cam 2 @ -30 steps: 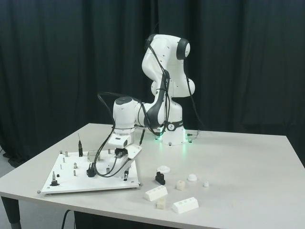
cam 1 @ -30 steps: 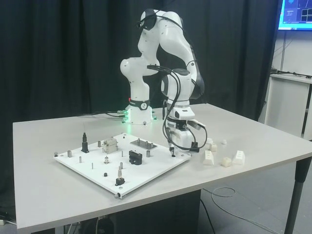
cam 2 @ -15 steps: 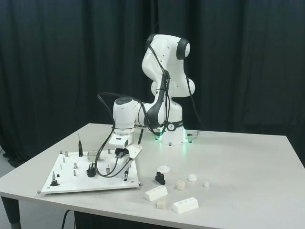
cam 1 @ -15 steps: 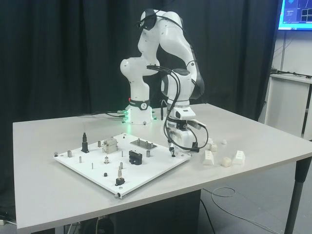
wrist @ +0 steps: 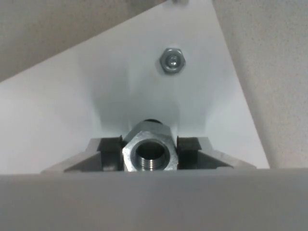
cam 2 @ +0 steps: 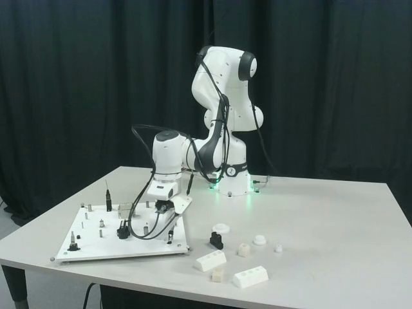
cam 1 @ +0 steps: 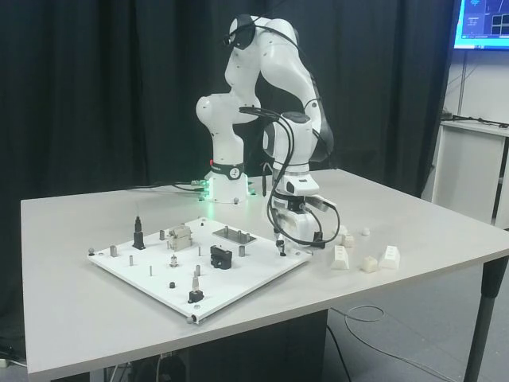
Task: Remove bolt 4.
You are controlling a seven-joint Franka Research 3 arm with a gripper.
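In the wrist view my gripper (wrist: 149,150) is shut on a grey hex piece (wrist: 148,153) with a threaded bore, and black pads (wrist: 111,148) press on its two sides. Beyond it a small hex bolt head (wrist: 171,61) sits in the white board (wrist: 67,110) close to the board's corner. From the first room view the gripper (cam 1: 280,237) hangs just above a short bolt (cam 1: 281,250) near the board's (cam 1: 238,278) right corner. The second room view shows the gripper (cam 2: 168,224) over the same bolt (cam 2: 169,237) at the board's (cam 2: 122,250) near right edge.
The board carries several upright pins and bolts, a black plug (cam 1: 219,256), a black post (cam 1: 138,232) and a grey rail (cam 1: 235,235). White blocks (cam 1: 340,257) and small round parts (cam 2: 221,228) lie on the grey table (cam 1: 413,231) to the board's right. The gripper's cable (cam 1: 322,227) loops beside it.
The gripper has risen very slightly above the board's corner; the board and the loose parts are where they were.
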